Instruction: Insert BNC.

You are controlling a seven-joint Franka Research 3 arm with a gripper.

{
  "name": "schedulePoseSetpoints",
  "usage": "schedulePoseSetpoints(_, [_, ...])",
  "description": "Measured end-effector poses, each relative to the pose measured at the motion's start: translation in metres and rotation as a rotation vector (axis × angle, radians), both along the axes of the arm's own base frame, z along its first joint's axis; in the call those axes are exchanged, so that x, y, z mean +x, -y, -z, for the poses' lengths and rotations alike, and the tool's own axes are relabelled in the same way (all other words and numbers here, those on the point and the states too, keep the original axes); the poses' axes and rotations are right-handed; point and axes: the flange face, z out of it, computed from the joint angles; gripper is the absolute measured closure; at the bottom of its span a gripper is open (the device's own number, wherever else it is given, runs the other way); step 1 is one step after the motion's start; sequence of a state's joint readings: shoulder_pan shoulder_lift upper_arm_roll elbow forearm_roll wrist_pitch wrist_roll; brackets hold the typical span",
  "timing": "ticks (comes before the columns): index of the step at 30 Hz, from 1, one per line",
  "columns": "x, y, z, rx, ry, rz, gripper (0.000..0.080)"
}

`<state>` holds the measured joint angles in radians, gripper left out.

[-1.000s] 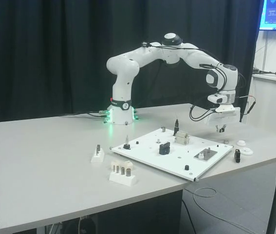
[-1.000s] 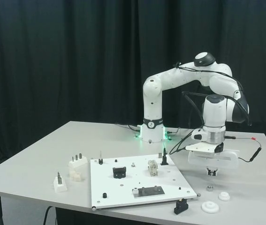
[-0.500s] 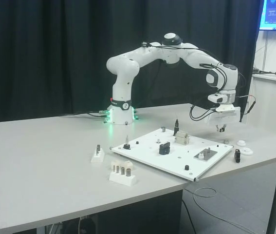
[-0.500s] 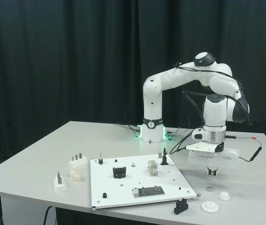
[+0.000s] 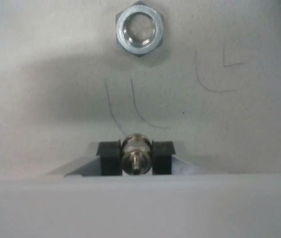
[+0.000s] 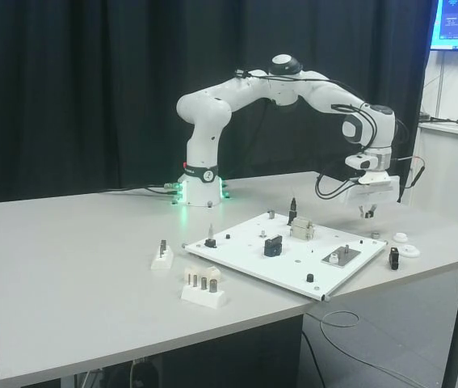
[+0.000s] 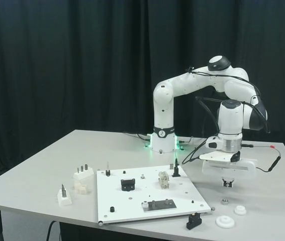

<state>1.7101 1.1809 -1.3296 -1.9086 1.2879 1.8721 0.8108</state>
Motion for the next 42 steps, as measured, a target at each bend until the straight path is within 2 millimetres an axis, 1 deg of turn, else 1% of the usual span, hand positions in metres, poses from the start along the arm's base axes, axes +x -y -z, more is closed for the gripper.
schedulePoseSetpoints(5, [0.004, 0.004, -0.009, -0.011, 0.016, 0.002, 0.0677])
schedulePoseSetpoints(11, [0.012, 0.016, -0.029, -0.049, 0.045, 0.005, 0.0677])
schedulePoseSetpoints(14, [0.017, 0.024, -0.041, -0.073, 0.054, 0.011, 0.0677])
schedulePoseSetpoints(20, [0.027, 0.049, -0.070, -0.121, 0.064, 0.034, 0.0677])
schedulePoseSetpoints(26, [0.034, 0.080, -0.098, -0.160, 0.056, 0.035, 0.0677])
schedulePoseSetpoints(31, [0.037, 0.111, -0.116, -0.177, 0.040, 0.035, 0.0677])
schedulePoseSetpoints(36, [0.038, 0.146, -0.128, -0.187, 0.026, 0.031, 0.0677])
schedulePoseSetpoints(42, [0.037, 0.190, -0.135, -0.192, 0.013, 0.025, 0.0677])
